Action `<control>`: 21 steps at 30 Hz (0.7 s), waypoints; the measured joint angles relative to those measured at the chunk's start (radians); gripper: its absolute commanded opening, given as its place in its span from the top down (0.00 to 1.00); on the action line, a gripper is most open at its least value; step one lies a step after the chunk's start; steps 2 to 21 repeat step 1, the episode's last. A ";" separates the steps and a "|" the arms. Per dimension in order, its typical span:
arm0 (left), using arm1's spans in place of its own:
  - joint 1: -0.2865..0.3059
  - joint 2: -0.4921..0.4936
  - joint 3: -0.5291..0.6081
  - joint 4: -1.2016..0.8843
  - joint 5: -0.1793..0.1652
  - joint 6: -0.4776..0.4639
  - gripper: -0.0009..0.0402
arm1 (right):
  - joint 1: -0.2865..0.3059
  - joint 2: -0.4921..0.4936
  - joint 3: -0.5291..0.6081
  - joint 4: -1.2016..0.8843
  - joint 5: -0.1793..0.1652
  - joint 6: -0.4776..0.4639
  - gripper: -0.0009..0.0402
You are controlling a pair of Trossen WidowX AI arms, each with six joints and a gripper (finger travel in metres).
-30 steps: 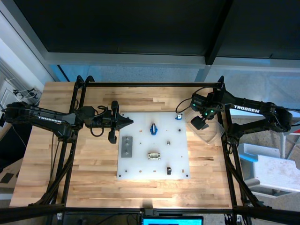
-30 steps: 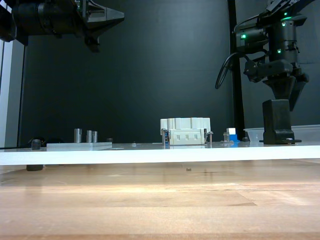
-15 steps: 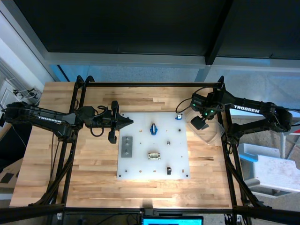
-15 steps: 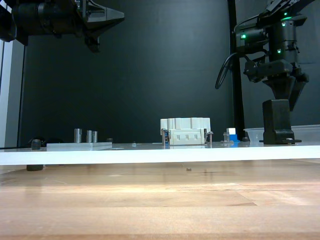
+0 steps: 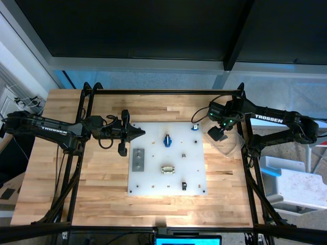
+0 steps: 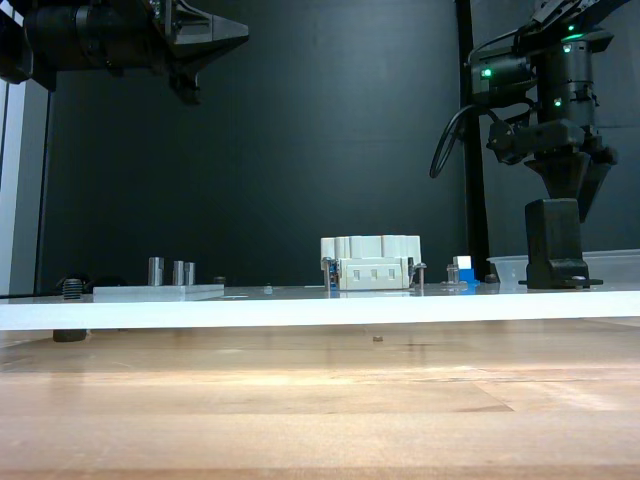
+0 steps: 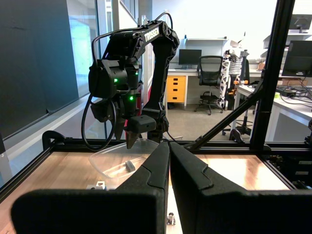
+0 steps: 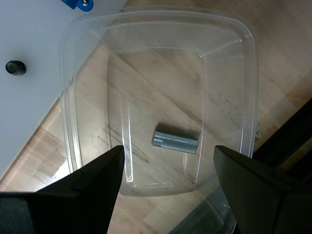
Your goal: Pick the 16mm bar from the taskboard and place it in the container
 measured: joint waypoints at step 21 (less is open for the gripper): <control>0.000 0.000 0.000 0.000 0.000 0.000 0.98 | 0.000 0.000 0.000 0.000 0.000 0.000 0.36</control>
